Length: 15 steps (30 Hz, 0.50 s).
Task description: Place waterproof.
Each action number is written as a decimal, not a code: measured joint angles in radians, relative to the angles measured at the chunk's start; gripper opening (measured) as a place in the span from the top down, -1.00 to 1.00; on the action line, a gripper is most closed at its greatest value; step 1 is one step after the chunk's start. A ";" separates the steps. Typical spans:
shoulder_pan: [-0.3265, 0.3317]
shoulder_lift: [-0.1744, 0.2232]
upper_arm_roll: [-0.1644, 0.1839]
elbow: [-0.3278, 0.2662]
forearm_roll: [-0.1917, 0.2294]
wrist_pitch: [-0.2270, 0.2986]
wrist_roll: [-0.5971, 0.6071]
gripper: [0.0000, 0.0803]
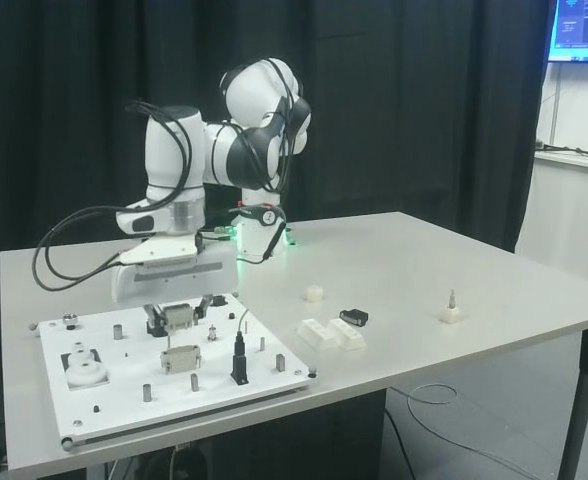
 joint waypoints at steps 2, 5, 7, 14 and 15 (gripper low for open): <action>0.000 -0.002 -0.002 0.006 0.000 -0.008 0.003 -0.54; -0.001 -0.003 -0.003 0.009 0.000 -0.011 0.004 -0.54; 0.000 -0.003 -0.003 0.010 0.000 -0.011 0.004 -0.54; -0.001 -0.003 -0.003 0.010 0.000 -0.011 0.004 -0.54; -0.001 -0.003 -0.003 0.010 0.000 -0.011 0.004 -0.54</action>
